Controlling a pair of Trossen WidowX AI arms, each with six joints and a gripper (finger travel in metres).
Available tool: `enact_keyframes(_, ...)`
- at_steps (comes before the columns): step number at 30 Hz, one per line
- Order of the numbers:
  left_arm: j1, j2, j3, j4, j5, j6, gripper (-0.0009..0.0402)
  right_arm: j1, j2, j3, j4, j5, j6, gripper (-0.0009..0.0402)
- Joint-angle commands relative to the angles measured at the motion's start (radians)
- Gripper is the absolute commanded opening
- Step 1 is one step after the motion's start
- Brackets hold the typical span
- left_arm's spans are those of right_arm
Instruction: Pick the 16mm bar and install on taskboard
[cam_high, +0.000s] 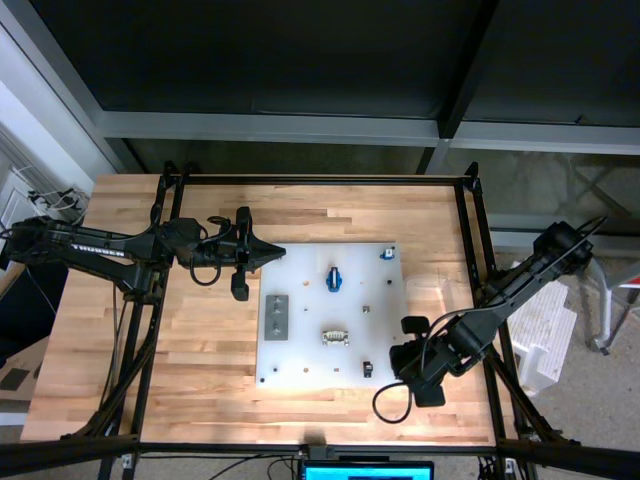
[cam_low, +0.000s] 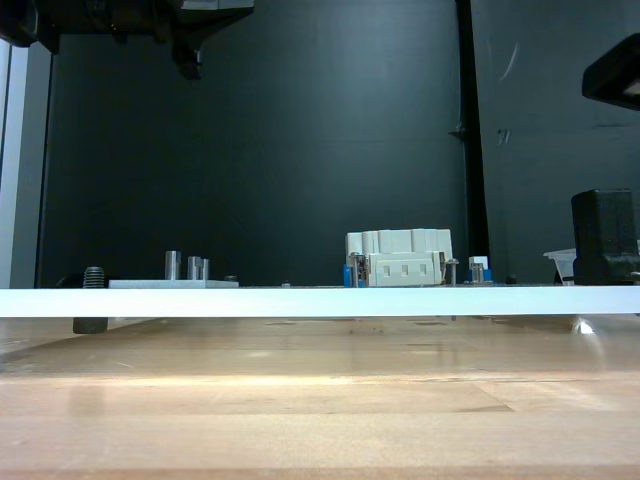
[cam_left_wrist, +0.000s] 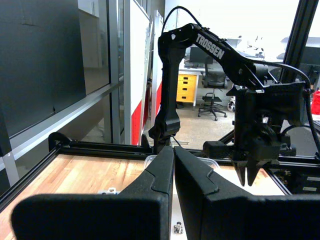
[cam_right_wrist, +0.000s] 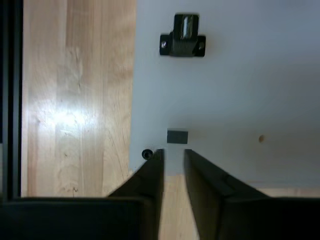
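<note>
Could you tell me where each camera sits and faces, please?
High view: above near edge, looking down at the taskboard; left gripper by its far left corner, right gripper at its near right corner.
Low view: table height, level along the board; arm parts only.
Left wrist view: along the shut left gripper toward the right arm.
Right wrist view: down its open fingers onto the board.
High and right wrist share the black clip; 16mm bar unidentifiable.

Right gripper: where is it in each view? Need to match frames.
High: right gripper above task board near-right corner; left gripper, shut, above far-left corner.
Low: right gripper at right edge, just over board.
Left wrist: right gripper pointing down, beyond left gripper.
Right wrist: right gripper, narrowly open, over board corner near black clip.
Shared landmark: task board (high, low, right wrist). 16mm bar: cannot tell where.
</note>
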Motion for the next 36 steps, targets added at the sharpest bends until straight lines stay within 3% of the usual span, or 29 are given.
enact_keyframes(1,0.0,0.0,0.0,0.0,0.0,0.0,0.0,-0.002,-0.014,0.0,-0.005,-0.001,-0.014,-0.0001)
enact_keyframes(11,0.0,0.0,0.0,0.0,0.0,0.0,0.0,-0.046,-0.062,-0.017,-0.007,-0.008,-0.046,-0.0001)
enact_keyframes(25,0.0,0.0,0.0,0.0,0.0,0.0,0.0,-0.315,-0.26,-0.072,0.106,0.037,-0.286,0.0)
enact_keyframes(33,0.0,0.0,0.0,0.0,0.0,0.0,0.0,-0.499,-0.346,-0.073,0.205,0.007,-0.446,0.0)
enact_keyframes(36,0.0,0.0,0.0,0.0,0.0,0.0,0.0,-0.554,-0.37,-0.073,0.296,-0.055,-0.5,0.0)
